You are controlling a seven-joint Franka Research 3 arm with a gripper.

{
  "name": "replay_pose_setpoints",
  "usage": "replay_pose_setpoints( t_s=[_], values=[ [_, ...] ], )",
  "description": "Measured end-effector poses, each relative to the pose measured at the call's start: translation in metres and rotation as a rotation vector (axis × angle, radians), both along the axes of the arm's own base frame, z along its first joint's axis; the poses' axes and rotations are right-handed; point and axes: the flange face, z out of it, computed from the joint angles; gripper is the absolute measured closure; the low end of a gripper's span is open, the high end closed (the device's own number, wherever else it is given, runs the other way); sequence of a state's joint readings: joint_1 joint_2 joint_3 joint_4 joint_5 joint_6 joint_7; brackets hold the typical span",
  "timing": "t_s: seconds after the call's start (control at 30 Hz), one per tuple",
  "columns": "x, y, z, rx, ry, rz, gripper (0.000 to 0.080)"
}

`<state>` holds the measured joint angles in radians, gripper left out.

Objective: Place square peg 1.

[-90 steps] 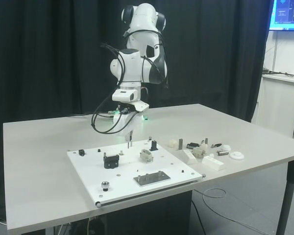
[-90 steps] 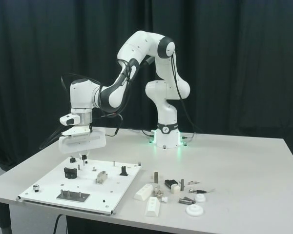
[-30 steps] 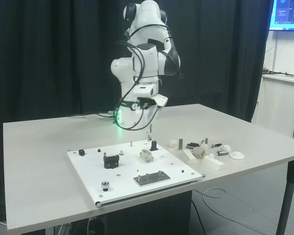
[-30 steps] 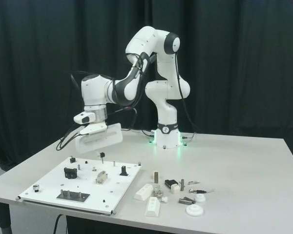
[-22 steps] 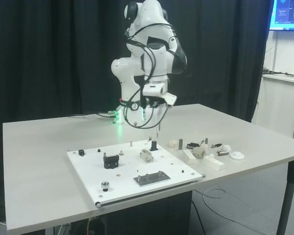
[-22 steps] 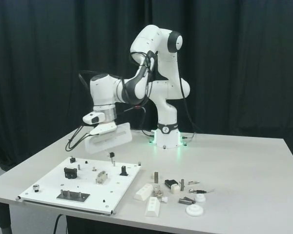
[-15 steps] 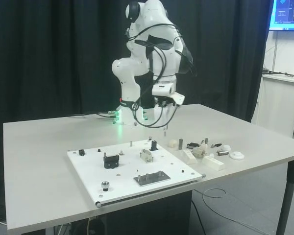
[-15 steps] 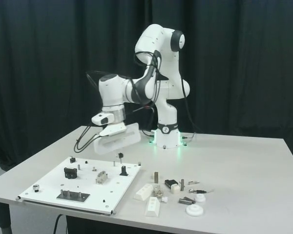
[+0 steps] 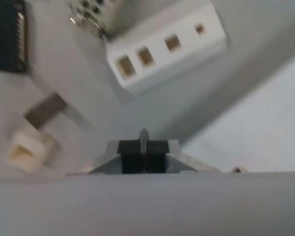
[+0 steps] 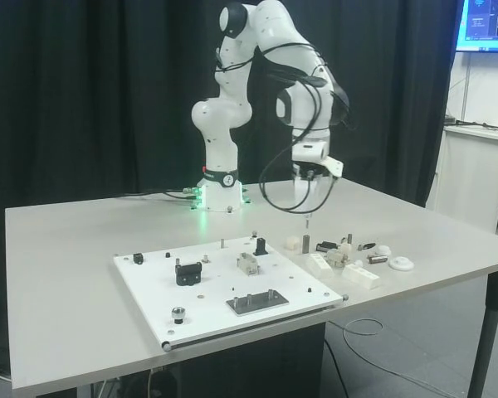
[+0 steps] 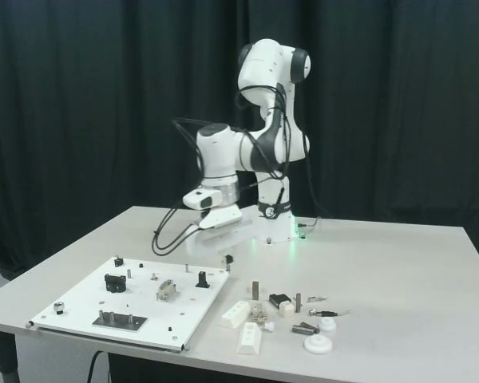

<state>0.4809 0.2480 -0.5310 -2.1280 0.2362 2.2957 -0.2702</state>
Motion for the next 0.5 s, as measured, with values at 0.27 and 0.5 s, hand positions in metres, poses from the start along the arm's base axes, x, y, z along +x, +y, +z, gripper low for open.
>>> replay_pose_setpoints(
  t_s=[0.27, 0.5],
  values=[
    [-0.001, 0.042, -0.003, -0.015, -0.008, -0.019, 0.0782],
    [-0.004, 0.077, -0.005, -0.031, -0.021, -0.001, 0.0782]
  ],
)
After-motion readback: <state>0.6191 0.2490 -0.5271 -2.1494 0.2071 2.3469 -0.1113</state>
